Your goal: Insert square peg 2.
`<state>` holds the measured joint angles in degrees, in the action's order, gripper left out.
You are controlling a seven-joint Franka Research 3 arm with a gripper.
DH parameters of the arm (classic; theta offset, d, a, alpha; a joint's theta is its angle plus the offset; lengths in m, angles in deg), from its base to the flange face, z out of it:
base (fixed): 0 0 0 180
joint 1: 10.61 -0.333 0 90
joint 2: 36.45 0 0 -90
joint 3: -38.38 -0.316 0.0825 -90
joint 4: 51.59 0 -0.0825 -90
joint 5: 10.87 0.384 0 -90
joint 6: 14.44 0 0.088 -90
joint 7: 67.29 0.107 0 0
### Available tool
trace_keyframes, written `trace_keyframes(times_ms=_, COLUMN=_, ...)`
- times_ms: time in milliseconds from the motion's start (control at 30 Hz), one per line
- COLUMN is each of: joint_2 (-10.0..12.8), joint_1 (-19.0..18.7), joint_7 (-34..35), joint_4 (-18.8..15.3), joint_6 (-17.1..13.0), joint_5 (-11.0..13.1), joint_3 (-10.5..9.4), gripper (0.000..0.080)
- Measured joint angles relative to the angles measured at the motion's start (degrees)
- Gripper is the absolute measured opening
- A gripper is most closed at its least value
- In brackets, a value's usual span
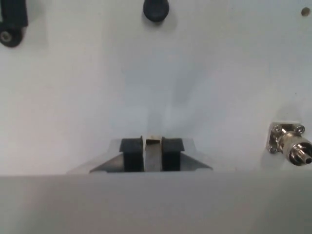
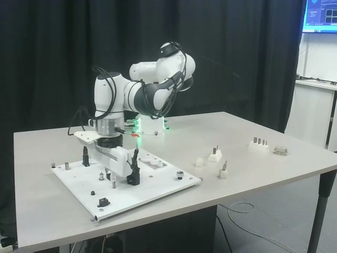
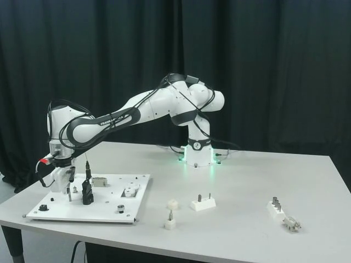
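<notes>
The gripper [image 1: 153, 157] hangs low over the white board [image 2: 152, 185] near the grey table's [image 2: 253, 171] front-left corner, fingers nipped tight on the slim square peg [image 1: 153, 153], held upright so it can drop straight into its hole.

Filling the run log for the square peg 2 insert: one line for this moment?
arm: over white board | end effector: shut on peg | peg: upright, low over board | insertion: cannot tell
</notes>
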<state>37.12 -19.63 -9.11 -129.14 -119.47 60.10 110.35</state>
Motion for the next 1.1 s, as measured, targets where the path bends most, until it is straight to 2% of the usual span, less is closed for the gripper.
trace_keyframes(times_ms=1100, joint_2=-0.4, joint_1=0.6, joint_7=9.3, joint_4=-0.1, joint_6=-0.7, joint_5=0.0, joint_3=-0.94, gripper=0.0075)
